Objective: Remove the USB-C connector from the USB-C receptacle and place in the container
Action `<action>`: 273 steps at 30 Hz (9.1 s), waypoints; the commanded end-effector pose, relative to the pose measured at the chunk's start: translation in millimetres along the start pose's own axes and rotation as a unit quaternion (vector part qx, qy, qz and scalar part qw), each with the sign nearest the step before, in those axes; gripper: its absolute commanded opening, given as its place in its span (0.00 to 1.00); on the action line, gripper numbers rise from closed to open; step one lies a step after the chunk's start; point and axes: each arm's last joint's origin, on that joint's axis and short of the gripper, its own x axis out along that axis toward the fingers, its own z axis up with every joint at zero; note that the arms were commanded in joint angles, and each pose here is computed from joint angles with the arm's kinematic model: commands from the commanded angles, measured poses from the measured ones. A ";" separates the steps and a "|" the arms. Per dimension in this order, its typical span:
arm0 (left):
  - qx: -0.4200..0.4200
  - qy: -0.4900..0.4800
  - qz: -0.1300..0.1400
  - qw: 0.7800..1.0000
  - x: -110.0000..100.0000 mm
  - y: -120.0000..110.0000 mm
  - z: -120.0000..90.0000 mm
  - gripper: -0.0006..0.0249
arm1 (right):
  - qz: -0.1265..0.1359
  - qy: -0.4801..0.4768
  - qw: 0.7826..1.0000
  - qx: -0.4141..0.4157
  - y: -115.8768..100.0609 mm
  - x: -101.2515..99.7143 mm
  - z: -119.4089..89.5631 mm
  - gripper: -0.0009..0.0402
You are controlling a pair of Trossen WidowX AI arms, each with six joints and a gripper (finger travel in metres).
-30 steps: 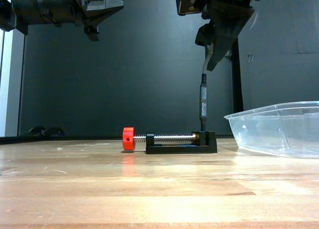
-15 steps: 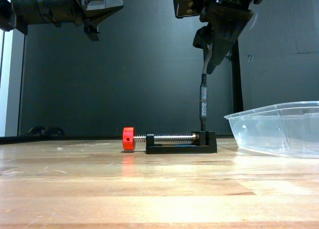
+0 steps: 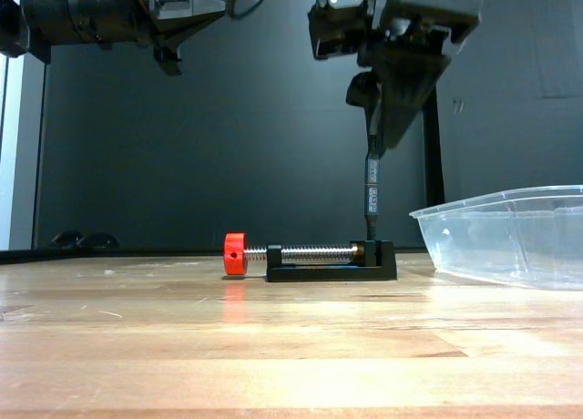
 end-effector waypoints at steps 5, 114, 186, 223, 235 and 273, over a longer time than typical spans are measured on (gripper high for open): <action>0.000 0.000 0.000 1.000 0.1 0.1 -0.1 0.02 | -0.004 0.010 1.000 -0.008 -4.0 12.7 3.2 0.30; 0.000 0.000 0.000 1.000 0.0 0.0 0.0 0.02 | -0.004 0.011 1.000 0.004 14.7 -22.2 23.8 0.59; 0.000 0.000 0.000 1.000 0.1 0.0 -0.1 0.02 | -0.007 -0.051 0.998 0.021 11.3 -19.6 3.5 0.02; 0.000 0.000 0.000 1.000 0.0 0.1 0.0 0.03 | 0.011 -0.040 0.999 0.017 24.2 20.9 -119.6 0.02; 0.000 0.000 0.000 1.000 0.1 0.0 -0.1 0.02 | 0.034 -0.023 0.998 0.055 24.6 39.9 -130.1 0.36; 0.000 0.000 0.000 1.000 0.0 0.1 0.0 0.02 | 0.005 -0.338 0.941 0.038 -35.4 -89.8 -89.3 0.21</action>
